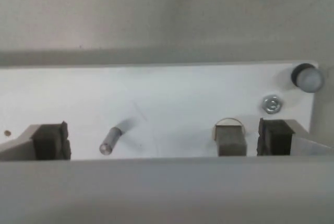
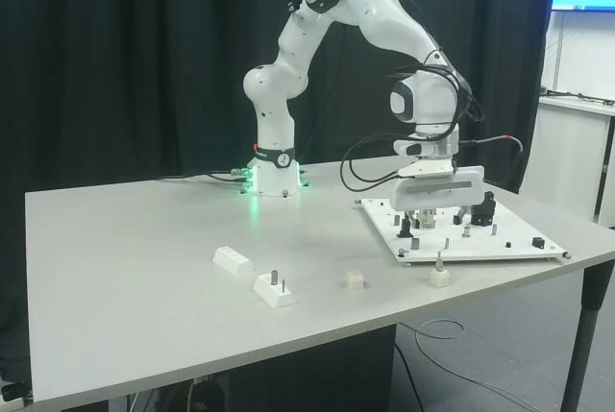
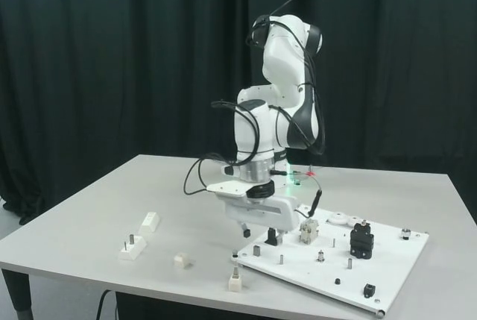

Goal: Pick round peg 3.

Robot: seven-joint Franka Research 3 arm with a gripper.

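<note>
You see round peg 3, a slim grey cylinder, upright between the spread pincer fingers (untouched); white board, grey surface, black curtains.

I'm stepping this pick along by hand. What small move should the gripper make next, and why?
Probably shift sideways to centre on the peg, then descend. The gripper is open above the board, and the peg stands nearer one finger, not midway.
</note>
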